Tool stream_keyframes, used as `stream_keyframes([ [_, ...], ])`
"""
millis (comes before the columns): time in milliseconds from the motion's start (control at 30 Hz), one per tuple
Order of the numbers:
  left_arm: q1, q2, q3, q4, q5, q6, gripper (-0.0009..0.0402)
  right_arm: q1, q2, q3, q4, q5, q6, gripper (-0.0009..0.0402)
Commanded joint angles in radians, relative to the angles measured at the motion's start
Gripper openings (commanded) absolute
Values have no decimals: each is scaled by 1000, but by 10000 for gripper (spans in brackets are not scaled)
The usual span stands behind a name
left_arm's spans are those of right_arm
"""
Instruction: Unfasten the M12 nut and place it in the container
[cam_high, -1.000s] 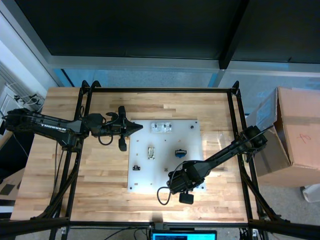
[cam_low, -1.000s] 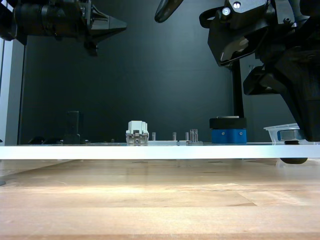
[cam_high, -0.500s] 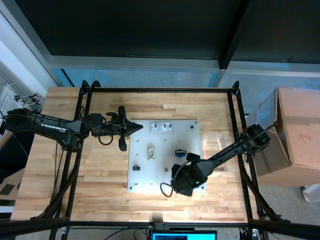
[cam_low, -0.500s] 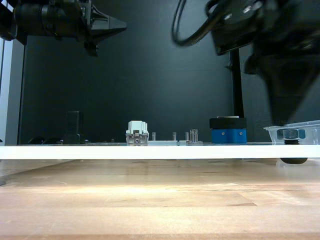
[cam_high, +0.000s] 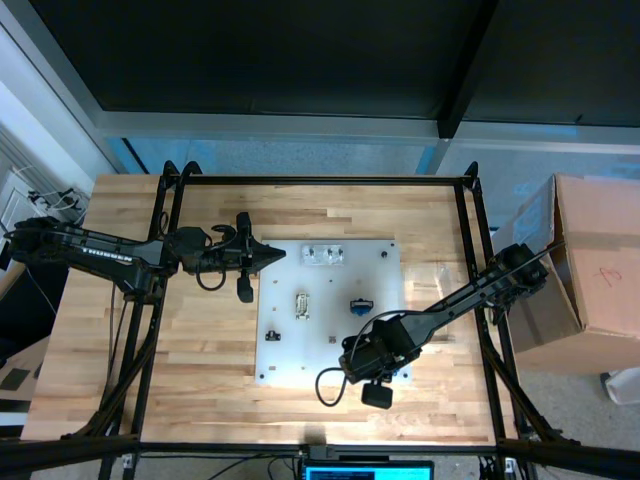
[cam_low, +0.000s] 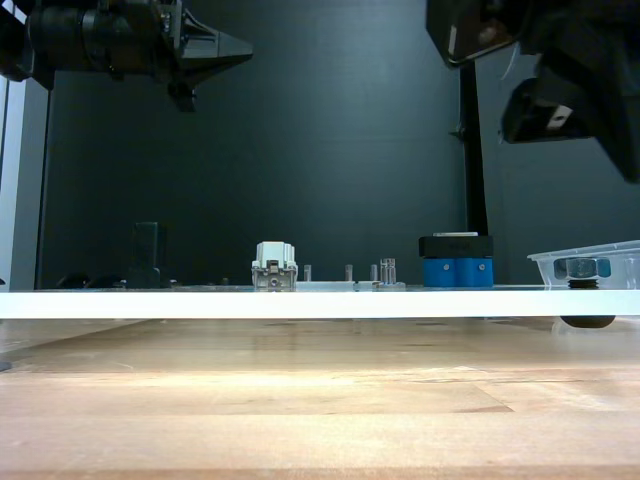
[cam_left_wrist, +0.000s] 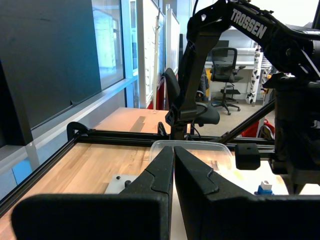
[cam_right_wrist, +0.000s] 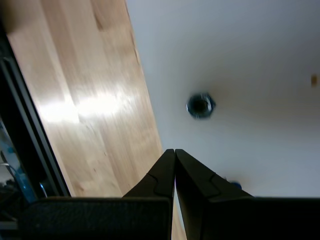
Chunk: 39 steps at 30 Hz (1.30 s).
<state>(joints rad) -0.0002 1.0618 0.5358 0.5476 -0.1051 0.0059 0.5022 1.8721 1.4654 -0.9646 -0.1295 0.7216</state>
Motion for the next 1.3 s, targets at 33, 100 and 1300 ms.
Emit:
stream_keyframes([
  [33, 0, 0, 0, 2, 0, 0, 0, 1, 23, -1, 26, -3, -16, 0],
  [100, 0, 0, 0, -1, 0, 0, 0, 0, 41, -4, 39, -4, -31, 0],
  [1300, 0, 0, 0, 0, 0, 0, 0, -7, 80, -38, 64, 77, -48, 0],
])
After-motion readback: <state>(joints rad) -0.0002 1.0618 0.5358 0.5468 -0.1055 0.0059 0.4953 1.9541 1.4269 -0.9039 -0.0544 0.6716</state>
